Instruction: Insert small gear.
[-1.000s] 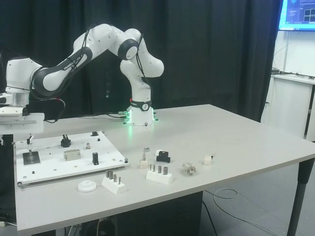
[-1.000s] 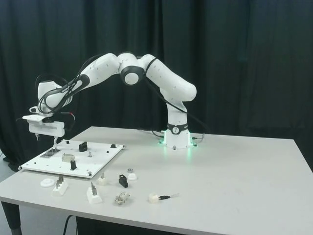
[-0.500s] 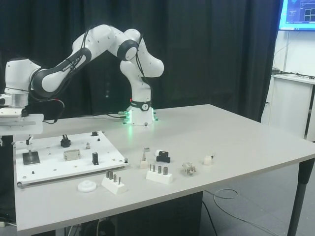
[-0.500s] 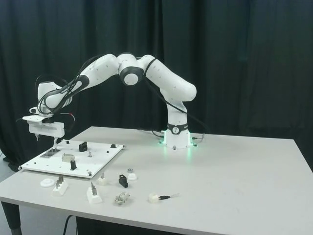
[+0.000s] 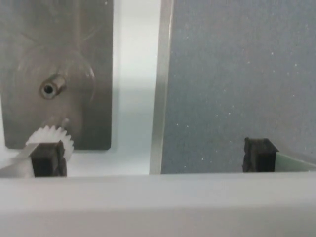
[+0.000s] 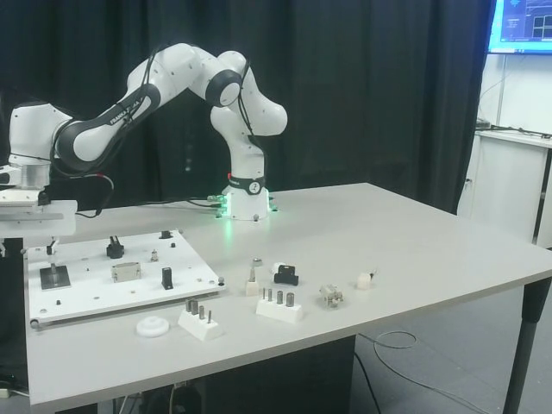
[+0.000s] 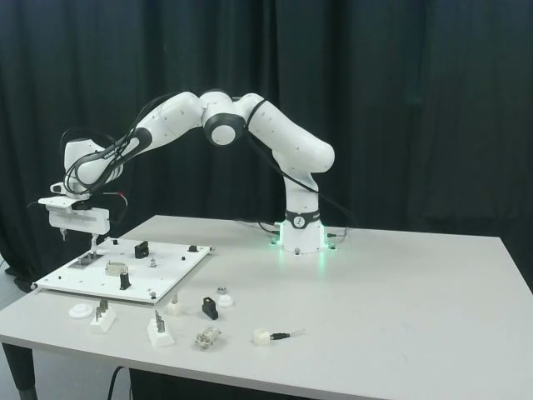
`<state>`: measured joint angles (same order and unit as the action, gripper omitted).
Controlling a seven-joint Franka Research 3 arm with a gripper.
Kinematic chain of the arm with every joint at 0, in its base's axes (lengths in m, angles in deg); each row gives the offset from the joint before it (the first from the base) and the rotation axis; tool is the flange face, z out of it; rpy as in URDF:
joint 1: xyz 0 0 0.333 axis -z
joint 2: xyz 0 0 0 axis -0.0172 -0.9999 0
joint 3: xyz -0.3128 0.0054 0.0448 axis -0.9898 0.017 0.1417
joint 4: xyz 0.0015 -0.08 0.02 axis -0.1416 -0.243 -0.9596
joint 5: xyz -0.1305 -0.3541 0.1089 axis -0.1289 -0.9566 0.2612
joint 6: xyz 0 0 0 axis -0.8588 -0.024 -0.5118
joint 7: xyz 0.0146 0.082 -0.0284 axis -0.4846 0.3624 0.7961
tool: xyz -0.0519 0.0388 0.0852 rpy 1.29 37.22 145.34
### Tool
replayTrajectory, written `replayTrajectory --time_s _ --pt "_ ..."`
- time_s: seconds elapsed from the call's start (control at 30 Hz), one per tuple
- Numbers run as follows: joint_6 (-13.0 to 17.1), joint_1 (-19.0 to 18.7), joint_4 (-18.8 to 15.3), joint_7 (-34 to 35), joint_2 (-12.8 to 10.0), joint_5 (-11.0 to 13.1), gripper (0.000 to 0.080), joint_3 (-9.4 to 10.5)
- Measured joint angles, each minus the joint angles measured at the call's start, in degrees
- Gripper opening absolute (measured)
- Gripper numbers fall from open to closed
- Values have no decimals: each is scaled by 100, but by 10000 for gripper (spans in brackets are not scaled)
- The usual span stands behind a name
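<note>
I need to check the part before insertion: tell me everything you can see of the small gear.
The small gear is white, plastic-looking, with fine teeth around its rim. In the wrist view only part of it shows, behind one black fingertip of the claw, which seems to touch it. It sits over the grey metal plate, just short of the peg.

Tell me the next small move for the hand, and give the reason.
Probably shift the hand sideways until the small gear lies between its fingers. The hand is wide open, the gear sits beside one finger rather than between the two, and the peg on the grey plate is bare.
</note>
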<state>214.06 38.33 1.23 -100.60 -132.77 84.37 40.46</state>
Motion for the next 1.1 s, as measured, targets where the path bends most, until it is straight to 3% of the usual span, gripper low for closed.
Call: replayTrajectory --time_s 1.1 --pt "7 93 130 -83 -216 5 800 25"
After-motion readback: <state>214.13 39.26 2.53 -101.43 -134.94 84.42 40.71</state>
